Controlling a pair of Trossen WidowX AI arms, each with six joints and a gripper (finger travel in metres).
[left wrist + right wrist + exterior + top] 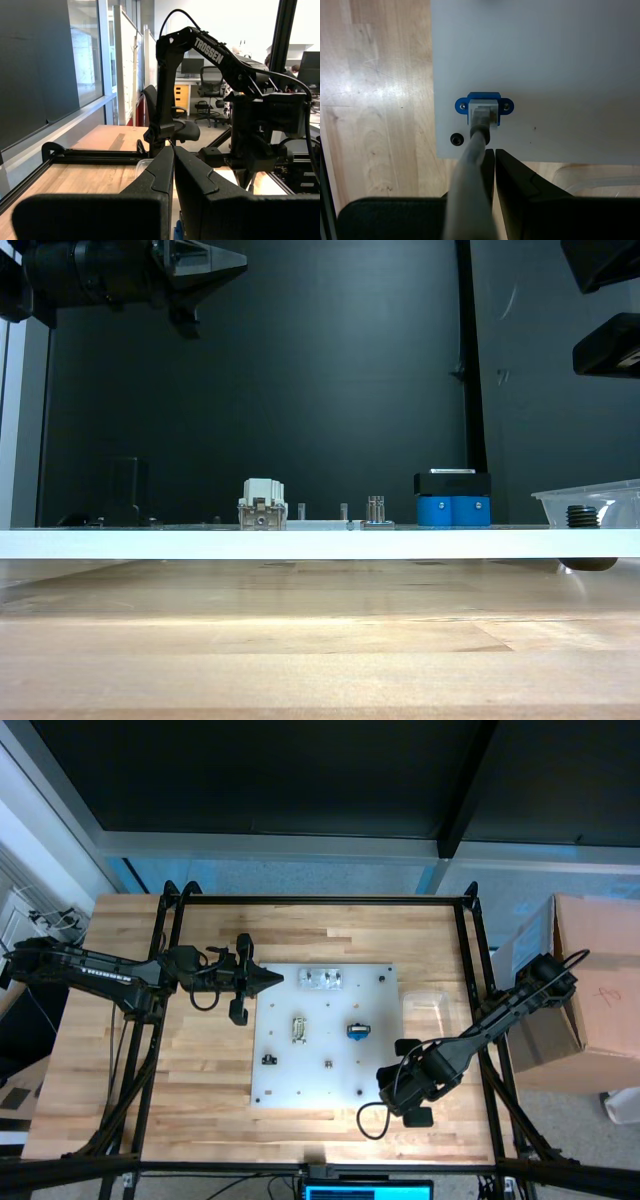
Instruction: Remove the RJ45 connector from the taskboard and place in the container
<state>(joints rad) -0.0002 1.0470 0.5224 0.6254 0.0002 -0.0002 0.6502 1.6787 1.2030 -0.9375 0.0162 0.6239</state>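
One RJ45 connector [484,114] sits seated; left pincer [272,979], right pincer [493,151] both closed above taskboard [300,1075] edges.

My left gripper [274,979] and right gripper [494,150] are black. The taskboard [300,1080] is white, the table [200,1060] pale banded wood. The grey RJ45 connector [484,114] sits in a blue mount [461,105]. The container [432,1010] is clear plastic.

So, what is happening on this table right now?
The RJ45 connector sits in its blue seat on the board. The right gripper hovers high by the board's right edge, jaws shut, the cable beside them. The left gripper hovers high by the left edge, jaws shut too. The container stands right of the board.
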